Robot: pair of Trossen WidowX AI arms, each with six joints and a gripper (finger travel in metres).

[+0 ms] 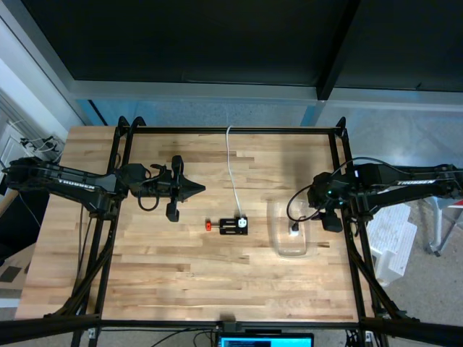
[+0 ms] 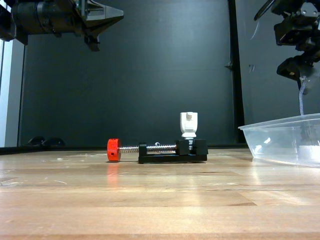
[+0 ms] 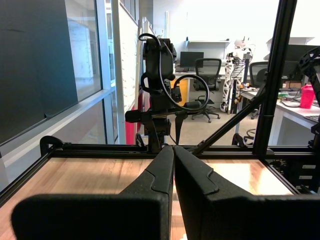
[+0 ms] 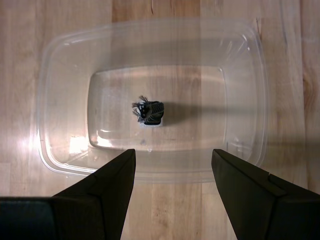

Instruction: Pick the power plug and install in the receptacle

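Inside the clear plastic tray [image 4: 65,125], right about the middle of its flat floor, sits the power plug [image 4: 150,112]. It's a small dark, blocky thing with a few thin strands sticking out one side, and I can't make out the cord any better than that. The tray is a glossy see-through rectangle with rounded corners and a wide rim.

The right gripper [image 4: 173,155] hangs straight above the tray, looking down into it. Its matte black wedge fingers [image 4: 112,190] are spread wide with nothing between them, well clear of the plug.

Just beside the tray on the pale wood-strip table [image 1: 181,275] is the little black vise [image 2: 172,151]. It has a bare metal screw and a red-orange knob [image 2: 114,149] on the end pointing away from the tray. The white receptacle [image 2: 188,124] stands upright in the jaw end nearest the tray, and a thin white cable [image 1: 232,170] runs from it toward the table's far edge.

The left gripper [image 3: 173,150] is well away from the tray, out past the vise's knob and high over the table. Its fingers are pressed together to a point and it's carrying nothing.
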